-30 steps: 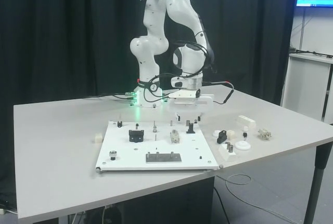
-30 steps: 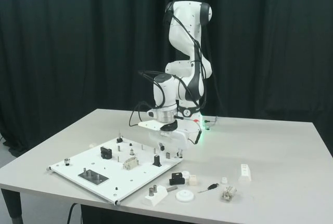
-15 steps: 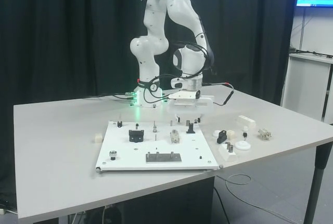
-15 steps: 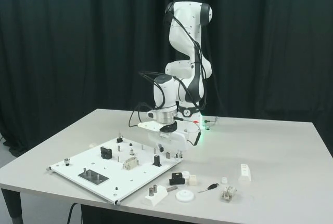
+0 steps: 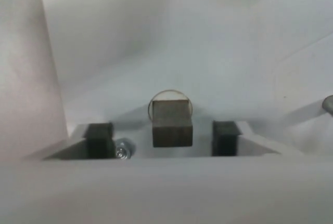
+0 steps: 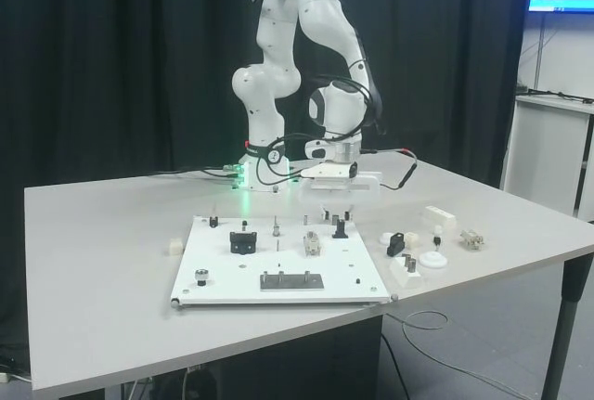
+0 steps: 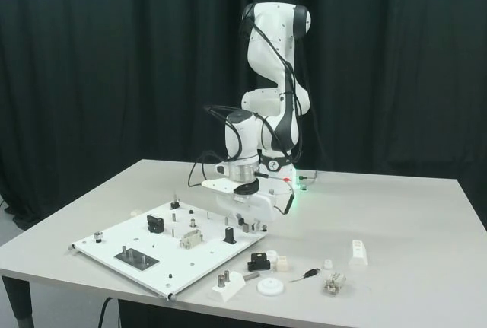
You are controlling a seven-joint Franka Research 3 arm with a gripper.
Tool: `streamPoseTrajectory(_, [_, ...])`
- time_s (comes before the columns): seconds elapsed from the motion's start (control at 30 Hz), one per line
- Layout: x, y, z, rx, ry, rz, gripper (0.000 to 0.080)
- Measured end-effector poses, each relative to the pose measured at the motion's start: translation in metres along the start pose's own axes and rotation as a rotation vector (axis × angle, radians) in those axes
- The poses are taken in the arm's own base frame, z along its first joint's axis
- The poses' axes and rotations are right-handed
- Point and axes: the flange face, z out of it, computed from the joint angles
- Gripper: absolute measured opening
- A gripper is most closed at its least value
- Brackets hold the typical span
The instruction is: Remove square peg 4.
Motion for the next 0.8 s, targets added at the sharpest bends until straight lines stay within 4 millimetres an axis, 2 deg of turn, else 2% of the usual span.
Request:
streamPoseTrajectory(0.03, [0.0001,0.0001,0.0004,-0.001,0.0,0.0,0.0526])
streamPoseTrajectory(0.07, [0.0002,0.0002,0.0008,-0.002,0.001,-0.001,0.0526])
streamPoseTrajectory(0.1, [0.0003,0.0003,0.0013,-0.002,0.001,-0.001,0.0346])
streamPoseTrajectory(0.23, [0.001,0.0008,0.0027,-0.005,0.002,-0.003,0.0346])
streamPoseTrajectory(0.27, [0.0018,0.0011,0.0026,-0.005,0.002,-0.002,0.018])
streamPoseTrajectory(0.43, [0.0023,0.0013,0.0026,-0.005,0.002,-0.008,0.018])
streamPoseTrajectory(0.47, [0.0023,0.0013,0.0026,-0.005,0.002,-0.008,0.0154])
streamPoseTrajectory(0.8, [0.0022,0.0014,0.0025,-0.006,0.001,-0.021,0.0155])
